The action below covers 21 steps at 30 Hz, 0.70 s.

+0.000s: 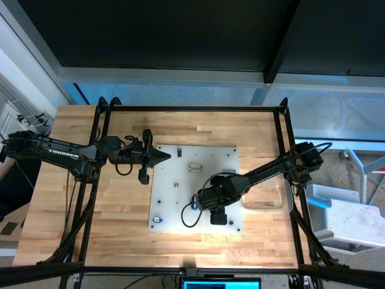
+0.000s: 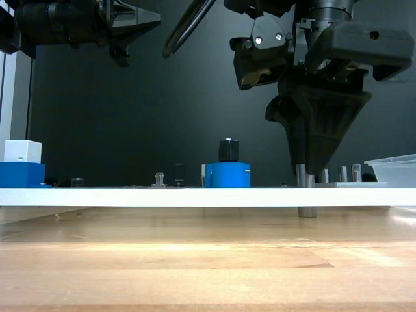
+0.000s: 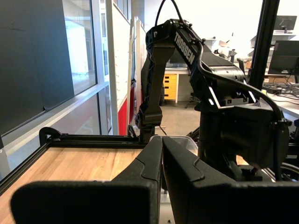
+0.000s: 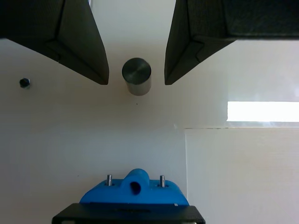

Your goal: Pick the 16mm cylinder and place it in the taskboard

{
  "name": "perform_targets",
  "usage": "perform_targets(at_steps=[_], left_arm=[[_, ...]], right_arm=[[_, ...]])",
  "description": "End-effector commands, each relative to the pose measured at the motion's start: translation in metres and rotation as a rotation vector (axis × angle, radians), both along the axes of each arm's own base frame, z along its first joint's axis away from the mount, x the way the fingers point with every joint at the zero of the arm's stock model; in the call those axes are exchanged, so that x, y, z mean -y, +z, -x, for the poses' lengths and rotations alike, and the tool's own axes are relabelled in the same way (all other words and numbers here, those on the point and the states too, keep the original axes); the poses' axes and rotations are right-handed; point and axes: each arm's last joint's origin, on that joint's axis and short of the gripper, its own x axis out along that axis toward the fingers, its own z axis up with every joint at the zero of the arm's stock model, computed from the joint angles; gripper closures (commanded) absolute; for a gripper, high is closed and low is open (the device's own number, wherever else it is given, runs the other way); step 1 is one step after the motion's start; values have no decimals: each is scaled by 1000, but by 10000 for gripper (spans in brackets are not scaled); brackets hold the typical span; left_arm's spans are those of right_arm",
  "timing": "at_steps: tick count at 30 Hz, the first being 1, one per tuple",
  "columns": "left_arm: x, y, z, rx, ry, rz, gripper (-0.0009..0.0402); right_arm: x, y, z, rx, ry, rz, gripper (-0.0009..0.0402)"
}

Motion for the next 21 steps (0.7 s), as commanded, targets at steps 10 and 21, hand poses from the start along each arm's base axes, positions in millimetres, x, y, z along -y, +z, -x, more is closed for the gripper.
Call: perform_targets(at_steps=[10, 21], left_arm=[[0, 0, 0, 0, 0, 0, 393], [0, 0, 0, 0, 0, 0, 393]], right_arm=[[4, 23, 11, 23, 0, -6, 229], [7, 42, 20, 66, 0, -21, 229]])
